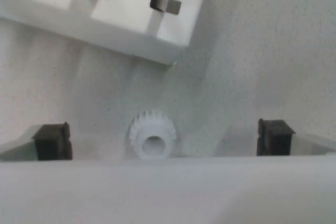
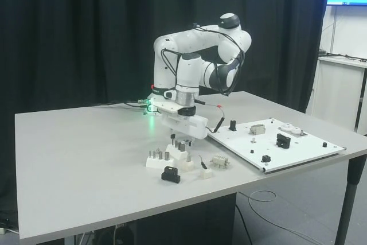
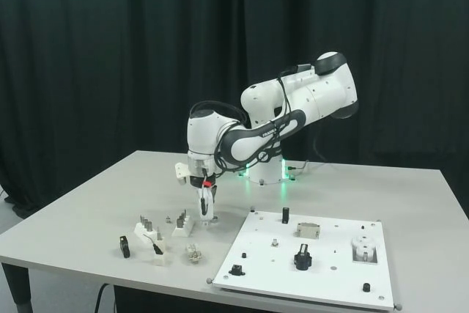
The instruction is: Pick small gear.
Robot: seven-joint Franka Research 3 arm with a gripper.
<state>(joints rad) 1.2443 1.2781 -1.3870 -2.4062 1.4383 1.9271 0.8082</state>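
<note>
The small white gear [image 1: 152,136] lies on the grey table with its bore facing the wrist camera. My gripper [image 1: 163,140] is open around it: one black fingertip [image 1: 52,141] is well off to one side and the other stands equally far off on the opposite side, neither touching the gear. In the room views the gripper [image 2: 174,136] [image 3: 205,216] hangs low over the table beside the white holder blocks; the gear itself is hidden there by the hand.
A white holder block [image 1: 131,24] with grey pegs sits close beyond the gear. Two such blocks [image 2: 182,153] [image 2: 156,159], a black part [image 2: 171,174] and a small connector [image 2: 219,163] lie nearby. A white assembly board [image 2: 287,147] [image 3: 322,273] holds several parts.
</note>
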